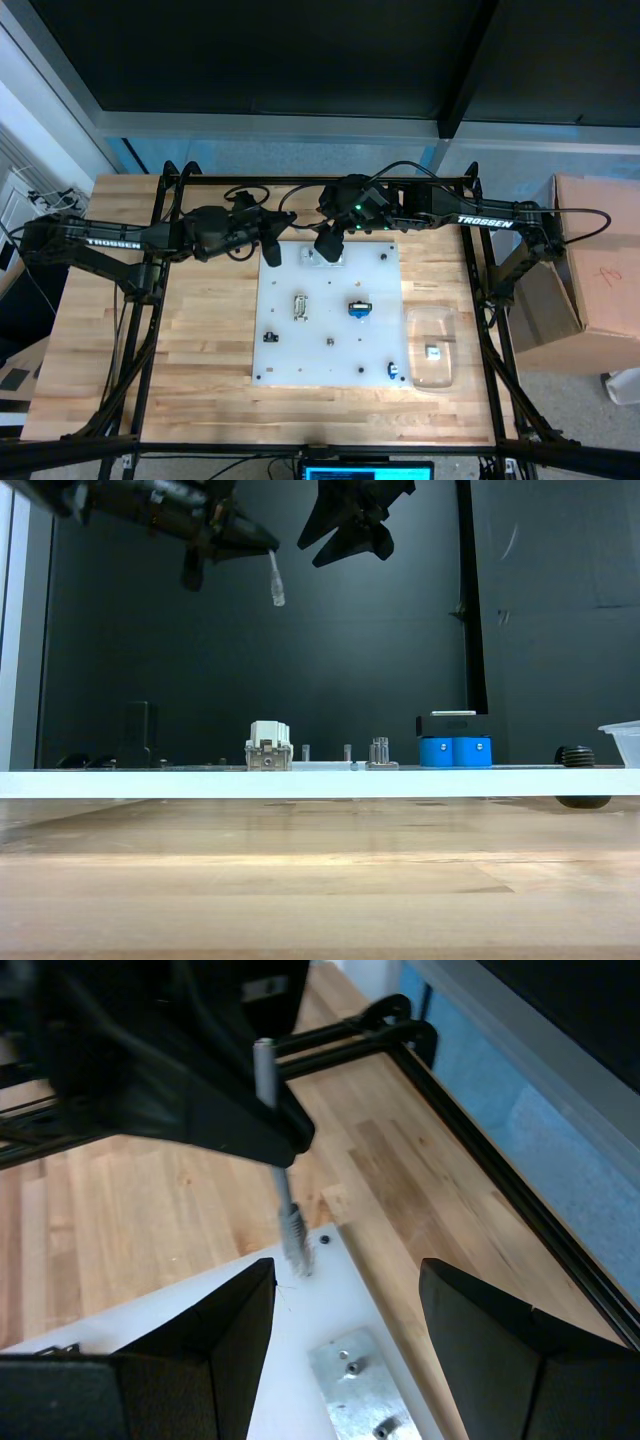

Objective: Pick the RJ45 connector and install on the taskboard

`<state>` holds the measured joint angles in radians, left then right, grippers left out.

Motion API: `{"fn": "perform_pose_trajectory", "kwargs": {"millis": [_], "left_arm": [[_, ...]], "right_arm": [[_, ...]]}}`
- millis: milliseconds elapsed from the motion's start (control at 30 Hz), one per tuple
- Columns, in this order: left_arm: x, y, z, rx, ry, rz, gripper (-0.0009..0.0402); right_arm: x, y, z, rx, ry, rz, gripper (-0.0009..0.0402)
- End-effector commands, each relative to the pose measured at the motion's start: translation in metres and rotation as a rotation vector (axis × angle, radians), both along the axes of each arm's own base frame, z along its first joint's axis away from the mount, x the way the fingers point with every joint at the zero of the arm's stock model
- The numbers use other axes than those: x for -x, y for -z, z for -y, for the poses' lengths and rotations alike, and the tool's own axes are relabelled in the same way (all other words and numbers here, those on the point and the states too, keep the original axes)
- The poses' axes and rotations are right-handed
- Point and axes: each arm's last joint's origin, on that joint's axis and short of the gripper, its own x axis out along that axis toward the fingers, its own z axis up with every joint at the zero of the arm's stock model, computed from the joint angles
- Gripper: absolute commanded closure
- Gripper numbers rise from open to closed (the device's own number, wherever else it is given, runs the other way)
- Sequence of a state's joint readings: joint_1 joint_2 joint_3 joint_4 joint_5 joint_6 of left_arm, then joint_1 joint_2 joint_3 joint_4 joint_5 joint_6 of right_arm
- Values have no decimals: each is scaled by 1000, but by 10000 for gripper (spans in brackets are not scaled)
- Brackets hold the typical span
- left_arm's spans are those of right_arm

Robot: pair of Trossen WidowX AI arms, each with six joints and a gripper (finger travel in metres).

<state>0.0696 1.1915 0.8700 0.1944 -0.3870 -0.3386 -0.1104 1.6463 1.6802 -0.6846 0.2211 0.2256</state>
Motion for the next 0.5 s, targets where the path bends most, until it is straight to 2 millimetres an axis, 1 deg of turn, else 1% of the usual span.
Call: {"fn": "perform_pose_trajectory", "kwargs": {"millis": [33,200,333,500], "left_arm": [[-11,-7,0,18,0,-35,394],[-28,-13,-1,35,0,-93,394],[-40,-16,-1,37,0,-127,394],[-46,-21,-2,36,-1,-134,394]], "right_arm": [[-3,4,1,-12,20,-17,192],[-11,10,2,-12,23,-34,193],[-10,11,2,-27,36,-38,193],[-8,14,4,-38,59,-68,199]]}}
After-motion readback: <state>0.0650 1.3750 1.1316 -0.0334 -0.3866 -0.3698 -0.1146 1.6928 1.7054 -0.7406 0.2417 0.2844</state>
